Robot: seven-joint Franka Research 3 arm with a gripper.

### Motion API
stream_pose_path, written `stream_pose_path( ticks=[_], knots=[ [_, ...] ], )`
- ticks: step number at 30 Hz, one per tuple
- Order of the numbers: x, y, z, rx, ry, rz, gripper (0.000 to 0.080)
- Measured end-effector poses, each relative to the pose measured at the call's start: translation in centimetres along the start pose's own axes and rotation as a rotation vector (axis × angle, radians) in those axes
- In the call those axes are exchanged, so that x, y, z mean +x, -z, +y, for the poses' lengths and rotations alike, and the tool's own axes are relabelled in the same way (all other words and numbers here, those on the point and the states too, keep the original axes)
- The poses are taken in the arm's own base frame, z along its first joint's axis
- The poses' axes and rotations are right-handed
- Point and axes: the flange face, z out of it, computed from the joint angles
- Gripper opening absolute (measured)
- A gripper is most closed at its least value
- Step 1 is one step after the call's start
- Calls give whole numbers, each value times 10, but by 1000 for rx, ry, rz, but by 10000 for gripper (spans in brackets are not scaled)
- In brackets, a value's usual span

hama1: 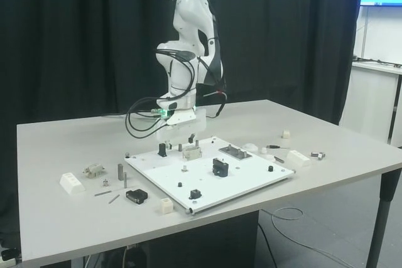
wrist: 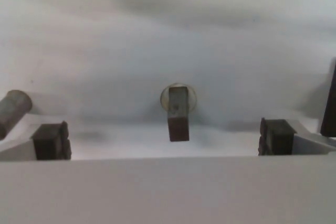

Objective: Remove square peg 3.

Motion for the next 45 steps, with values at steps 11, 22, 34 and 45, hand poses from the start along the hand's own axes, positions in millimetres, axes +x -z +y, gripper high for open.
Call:
stream_pose_path(
  ticks=[11, 22, 34, 45],
  knots=[
    [1, -5, 1, -13, 3, 4, 800],
    [1, -7, 2, -17, 3, 6, 694],
    [0, -8, 0, -19, 37, 5, 340],
    [2, -7, 2, -20, 51, 11, 116]
  ],
)
